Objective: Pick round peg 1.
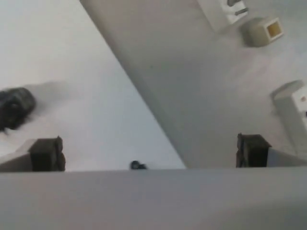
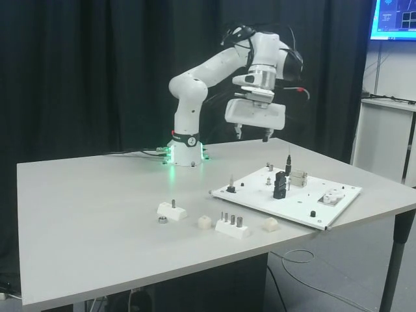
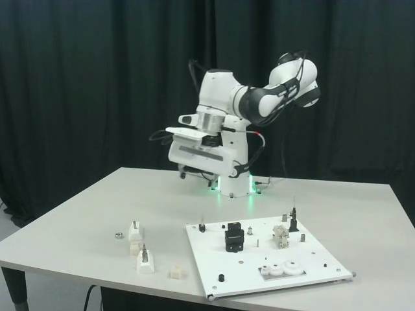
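Pegs stand in small white holder blocks near the front edge of the grey worktop [image 2: 84, 195], well apart from the tool [image 2: 251, 134]; round peg 1 is most likely one of the short grey metal pins in the white block [image 2: 233, 228] that carries three of them, though which pin bears that number cannot be told; the white arm [image 2: 195, 81] hangs high over the back of the worktop, close to its base with the green light; in the wrist view the tool's black fingertips [image 1: 47, 154] sit wide apart with nothing between them, above the edge of the white assembly board [image 2: 286, 195]; such a pin should be light, stiff and smooth, so slippery under the pads; best taken on its upper shank, squarely across the round, then drawn straight up out of its hole
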